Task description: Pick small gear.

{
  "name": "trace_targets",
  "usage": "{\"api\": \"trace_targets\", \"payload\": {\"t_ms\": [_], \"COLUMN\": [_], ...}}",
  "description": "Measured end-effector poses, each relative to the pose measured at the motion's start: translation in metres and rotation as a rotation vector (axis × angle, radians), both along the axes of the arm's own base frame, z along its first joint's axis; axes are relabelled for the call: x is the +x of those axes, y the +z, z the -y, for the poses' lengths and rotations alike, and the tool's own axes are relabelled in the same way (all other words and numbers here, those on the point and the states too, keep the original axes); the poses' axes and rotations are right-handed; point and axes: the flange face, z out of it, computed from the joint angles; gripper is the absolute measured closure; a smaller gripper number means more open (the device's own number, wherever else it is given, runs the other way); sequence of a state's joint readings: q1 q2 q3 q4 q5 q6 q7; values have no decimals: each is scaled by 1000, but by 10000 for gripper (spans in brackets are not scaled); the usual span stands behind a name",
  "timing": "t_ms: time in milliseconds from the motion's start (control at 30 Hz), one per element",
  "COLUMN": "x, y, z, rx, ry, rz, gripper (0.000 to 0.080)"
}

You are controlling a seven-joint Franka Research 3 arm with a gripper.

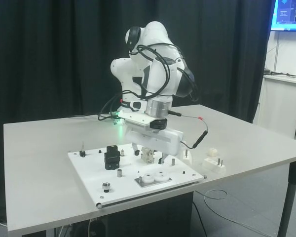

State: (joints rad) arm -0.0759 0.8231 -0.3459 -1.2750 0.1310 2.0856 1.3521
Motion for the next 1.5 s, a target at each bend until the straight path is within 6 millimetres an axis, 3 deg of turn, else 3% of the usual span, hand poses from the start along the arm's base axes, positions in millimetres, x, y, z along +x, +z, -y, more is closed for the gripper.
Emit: {"api": "trace_targets", "payload": {"t_ms": [1100, 1500], "x": [5, 6], "y": [12, 20], "z": [-4, -24], "rx": [-7, 14], "ry": [10, 4], "rz": [22, -14], "gripper": [3, 3]}}
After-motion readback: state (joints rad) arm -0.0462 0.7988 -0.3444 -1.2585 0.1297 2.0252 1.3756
